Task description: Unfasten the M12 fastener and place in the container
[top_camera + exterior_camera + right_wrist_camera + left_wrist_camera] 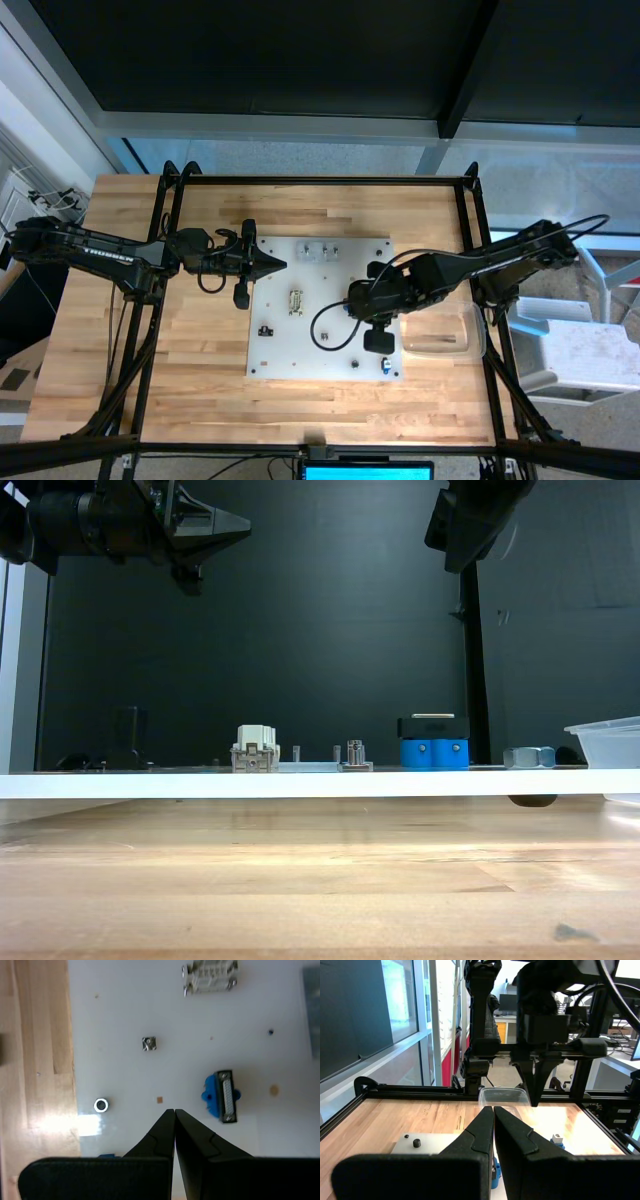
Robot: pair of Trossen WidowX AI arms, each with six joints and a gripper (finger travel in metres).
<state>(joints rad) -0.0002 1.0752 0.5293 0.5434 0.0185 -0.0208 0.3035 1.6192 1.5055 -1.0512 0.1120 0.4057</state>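
**Wood table point(150, 400) up front, nut down on the board, both grippers pinched shut and high**

Nearest you, bare planks run up to the near edge of the white board point(290, 350).

- Near right edge of the board: the small silver nut point(528, 757). From table height it sits right down at the board's surface, with no ribs of its stud showing under it. From the right wrist camera you get a bright ring with a dark centre, on the white surface close to where the wood begins.
- Just right of the nut: the clear tray point(470, 352), resting on the wood against the board's right edge. The nut is outside it, on the board.
- Farther back on the board, right to left: a blue connector point(434, 752), a silver post point(355, 753), and a grey connector point(254, 750).
- Your right gripper point(174, 1111) hangs over the board's right half, pointing down. Its fingers are pressed together with nothing between them. The tips are well above the surface and off to one side of the nut.
- Your left gripper point(280, 265) is farther back, over the board's far left edge and high above it. It points level toward the right arm. Its fingers are also pressed together on nothing.
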